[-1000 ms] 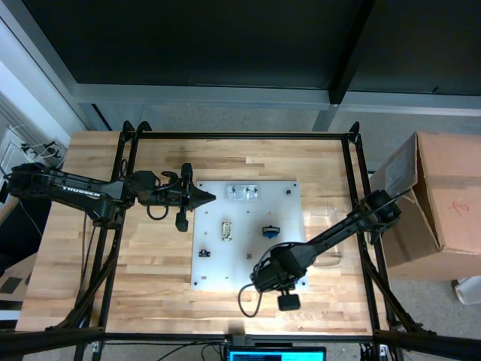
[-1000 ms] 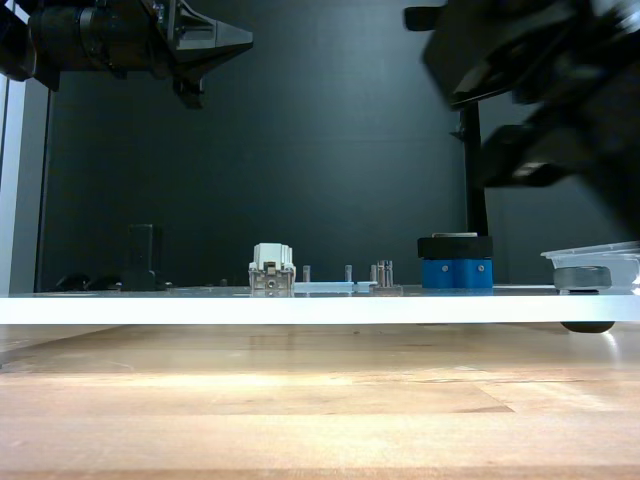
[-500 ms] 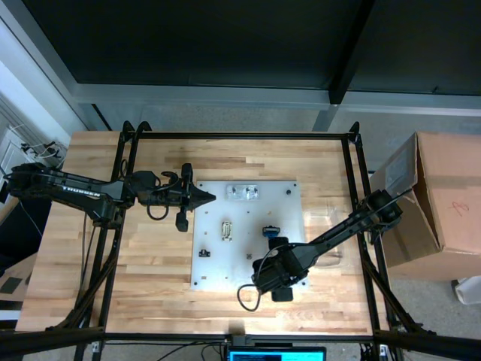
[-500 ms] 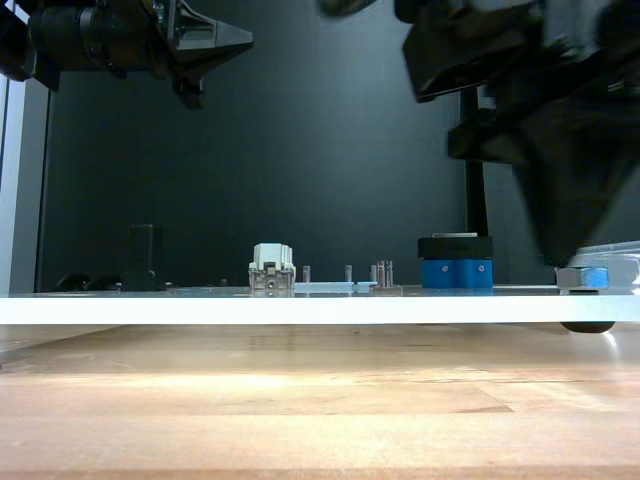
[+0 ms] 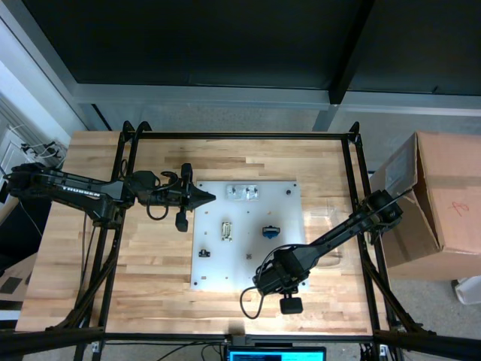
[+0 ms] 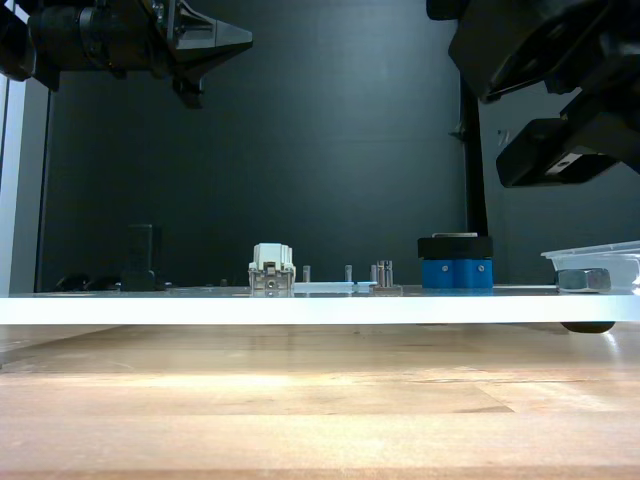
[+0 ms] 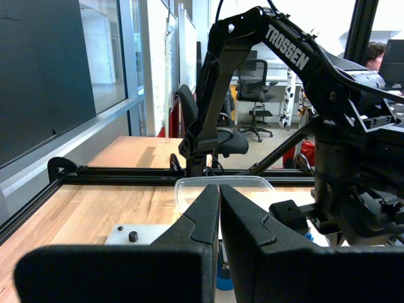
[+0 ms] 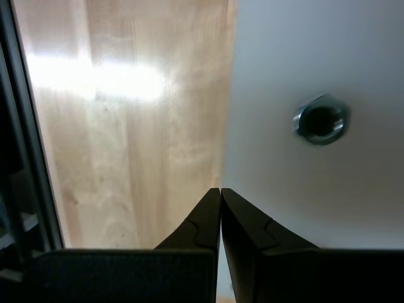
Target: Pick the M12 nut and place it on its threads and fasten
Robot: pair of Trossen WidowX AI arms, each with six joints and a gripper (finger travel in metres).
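High view: the right gripper (image 5: 281, 283) hangs over the near right corner of the white board (image 5: 218, 280), the left gripper (image 5: 209, 197) over its far left edge; fastening step, I judge.
Low view: the M12 nut (image 6: 583, 281) sits low on its stud (no ribs show), with the right gripper above it and apart.
Left wrist view: fingers (image 7: 189, 233) pressed together, holding nothing.
Right wrist view: fingers (image 8: 202, 218) together and empty; the nut lies beside them, not touching. For more turns, the gripper must open and come down around it.

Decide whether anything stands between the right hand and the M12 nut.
Nothing visible does. The right hand, shut and empty, hangs over the near edge of the white board; the M12 nut sits on its stud, only bare board between them. The left hand, shut, hovers above the board's left edge.
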